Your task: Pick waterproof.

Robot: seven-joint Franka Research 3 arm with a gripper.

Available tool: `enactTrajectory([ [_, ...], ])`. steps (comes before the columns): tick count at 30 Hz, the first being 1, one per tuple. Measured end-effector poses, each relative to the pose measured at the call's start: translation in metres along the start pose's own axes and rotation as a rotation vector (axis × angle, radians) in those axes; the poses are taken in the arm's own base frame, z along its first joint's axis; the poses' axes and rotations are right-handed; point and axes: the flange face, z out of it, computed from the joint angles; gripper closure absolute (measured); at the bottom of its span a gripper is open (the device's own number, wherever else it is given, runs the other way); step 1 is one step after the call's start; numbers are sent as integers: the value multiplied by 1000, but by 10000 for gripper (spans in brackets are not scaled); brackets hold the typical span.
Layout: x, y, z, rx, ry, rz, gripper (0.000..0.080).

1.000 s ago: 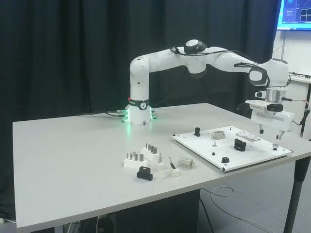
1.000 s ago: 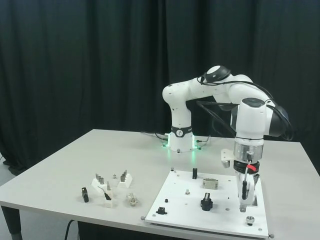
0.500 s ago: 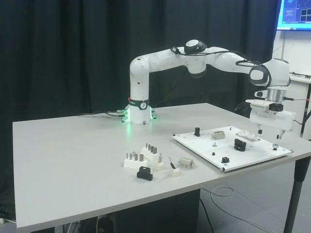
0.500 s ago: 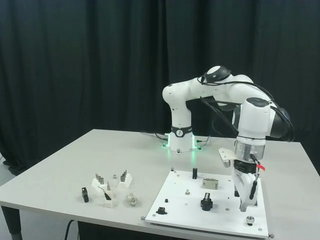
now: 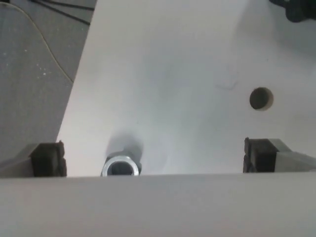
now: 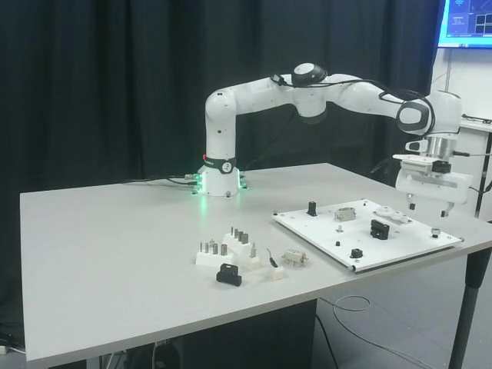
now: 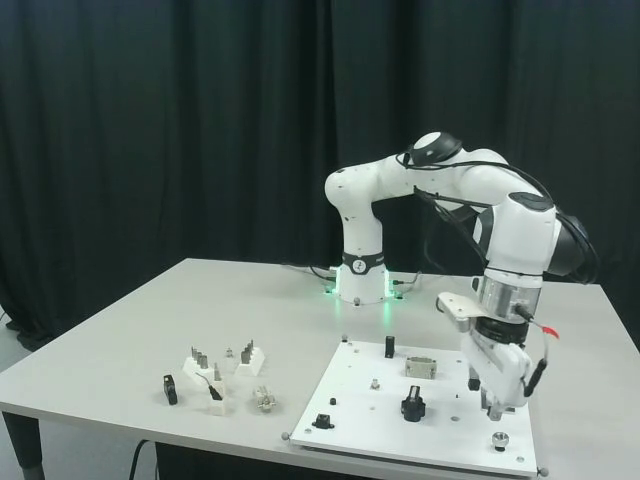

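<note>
The waterproof connector [image 5: 120, 167], a small round grey piece with a hollow top, stands on the white board [image 5: 177, 74] near its edge. In the room views the connector [image 6: 436, 231] [image 7: 499, 441] sits at the board's corner. My gripper [image 5: 153, 158] hangs open just above the board, fingers wide apart, and the connector lies between them, nearer one finger [image 5: 47, 159]. The first room view shows the gripper [image 6: 428, 206] a little above the connector. In the second room view the gripper [image 7: 497, 408] is tilted over that corner.
On the white board [image 6: 400, 238] stand a black knob [image 6: 378, 228], a black post [image 6: 312, 207], a grey box part [image 6: 344, 214] and a white block [image 6: 392, 213]. White holder blocks with pins [image 6: 227, 247] and small loose connectors [image 6: 292, 258] lie on the grey table [image 6: 115, 231].
The wrist has turned and swung the gripper outward towards the board's corner, so it now hangs tilted above the connector. Nothing on the board has moved.
</note>
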Motion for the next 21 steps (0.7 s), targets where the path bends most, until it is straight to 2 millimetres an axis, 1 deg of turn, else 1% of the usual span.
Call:
enactTrajectory([
  [11,-9,8,-6,36,43,-130,3],
  [21,-8,6,-13,65,107,-231,3],
])
